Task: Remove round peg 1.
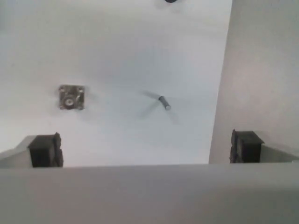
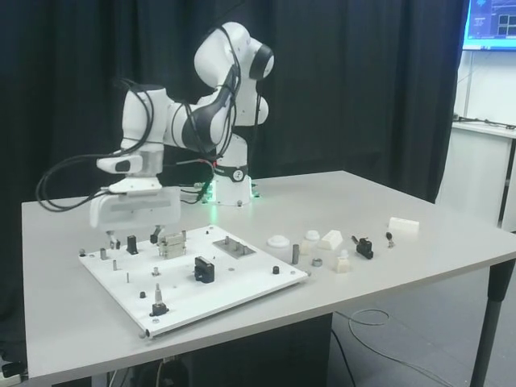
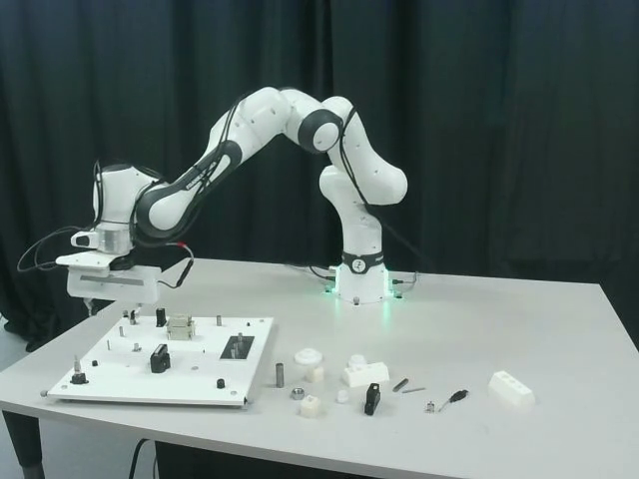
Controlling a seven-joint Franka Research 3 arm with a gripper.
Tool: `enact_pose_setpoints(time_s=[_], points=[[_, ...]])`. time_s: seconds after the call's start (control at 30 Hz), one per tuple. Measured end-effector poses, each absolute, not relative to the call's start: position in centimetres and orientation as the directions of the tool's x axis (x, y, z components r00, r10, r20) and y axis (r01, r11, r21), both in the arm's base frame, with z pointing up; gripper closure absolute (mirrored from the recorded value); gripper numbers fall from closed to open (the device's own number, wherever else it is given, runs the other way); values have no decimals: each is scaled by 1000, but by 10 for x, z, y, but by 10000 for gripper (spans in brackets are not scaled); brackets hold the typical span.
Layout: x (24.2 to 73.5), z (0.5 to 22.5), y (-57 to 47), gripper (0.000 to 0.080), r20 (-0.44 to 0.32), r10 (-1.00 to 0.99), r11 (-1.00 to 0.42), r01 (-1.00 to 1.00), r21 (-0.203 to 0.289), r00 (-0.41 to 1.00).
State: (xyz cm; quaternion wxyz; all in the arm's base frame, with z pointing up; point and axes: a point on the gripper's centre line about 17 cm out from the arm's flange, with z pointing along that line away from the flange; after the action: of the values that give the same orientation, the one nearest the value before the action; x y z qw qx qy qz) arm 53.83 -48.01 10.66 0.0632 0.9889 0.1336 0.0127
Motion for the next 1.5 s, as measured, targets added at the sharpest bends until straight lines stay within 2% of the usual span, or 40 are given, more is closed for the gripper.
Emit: enact_pose_setpoints(time_s=[1.0,1.5], points=[[533,47,-498,3,-5,241,-970,241,28,970],[530,33,-497,3,-11,232,-973,233,6,973]])
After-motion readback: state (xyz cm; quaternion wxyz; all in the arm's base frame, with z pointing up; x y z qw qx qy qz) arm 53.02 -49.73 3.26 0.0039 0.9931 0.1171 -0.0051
